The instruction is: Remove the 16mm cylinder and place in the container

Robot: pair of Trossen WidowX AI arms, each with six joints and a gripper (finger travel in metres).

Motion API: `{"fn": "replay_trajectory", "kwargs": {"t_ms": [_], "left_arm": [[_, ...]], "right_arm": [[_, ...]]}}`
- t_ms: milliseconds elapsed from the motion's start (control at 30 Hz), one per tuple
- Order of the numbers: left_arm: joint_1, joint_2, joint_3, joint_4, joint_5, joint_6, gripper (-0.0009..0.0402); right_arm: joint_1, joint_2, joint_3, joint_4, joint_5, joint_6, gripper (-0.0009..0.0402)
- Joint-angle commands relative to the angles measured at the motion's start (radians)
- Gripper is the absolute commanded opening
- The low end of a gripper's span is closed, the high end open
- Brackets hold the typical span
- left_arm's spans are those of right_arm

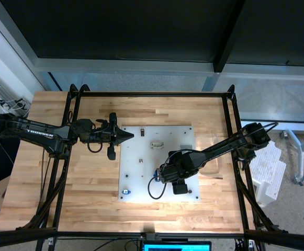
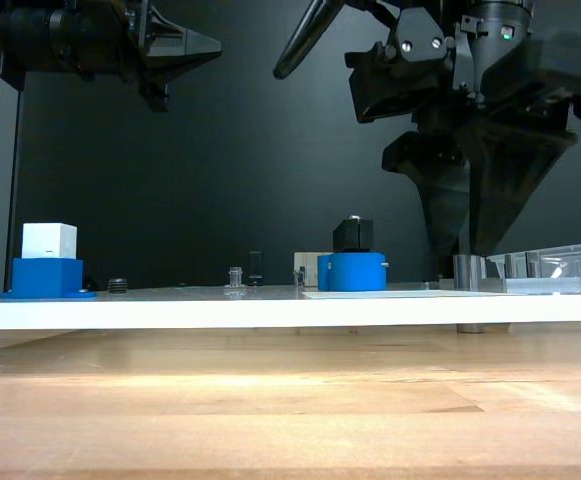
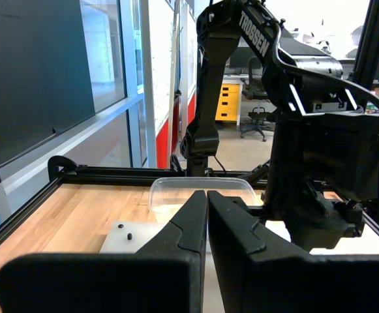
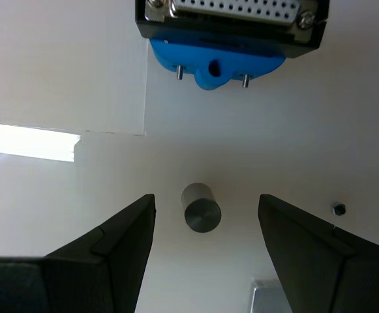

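Wooden bench [image 1: 89,204], seen from above, carries a white board [image 1: 141,178], and the clear container [image 1: 218,166] lies just off the board's right edge. The left gripper [image 1: 126,135] hangs by the board's far left corner, out of the way. The right gripper [image 1: 163,171] sits over the board's near half and hides whatever is beneath it. White lettering on the left arm looks like TROSSEN.

From bench level, the 16mm cylinder [image 2: 467,268] stands upright in the board. The right fingers point straight down at it, their tips about level with its top. The container shows just beyond, to the right.

From the left wrist camera, that arm's fingers are pressed together with nothing between them. TROSSEN reads plainly on the right arm [image 3: 254,39] opposite.

From the right wrist camera, the fingers are spread wide either side of the cylinder and touch nothing. A multi-pin connector on its blue mount [image 4: 231,39] lies beyond.

By my reckoning nothing is done yet. Gripping the peg, pulling it out, carrying it over and dropping it in all remain.
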Motion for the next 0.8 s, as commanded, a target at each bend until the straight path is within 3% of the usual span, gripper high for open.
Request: {"fn": "replay_trajectory", "kwargs": {"t_ms": [33, 400, 800], "left_arm": [[0.0, 0.0, 0.0, 0.0, 0.0, 0.0, 0.0], [0.0, 0.0, 0.0, 0.0, 0.0, 0.0, 0.0], [0.0, 0.0, 0.0, 0.0, 0.0, 0.0, 0.0]], "right_arm": [[0.002, 0.0, -0.024, 0.023, -0.001, 0.0, 0.0219], [0.004, 0.0, -0.061, 0.071, 0.0, -0.001, 0.0211], [0.004, -0.002, -0.067, 0.08, -0.001, -0.005, 0.0106]]}}
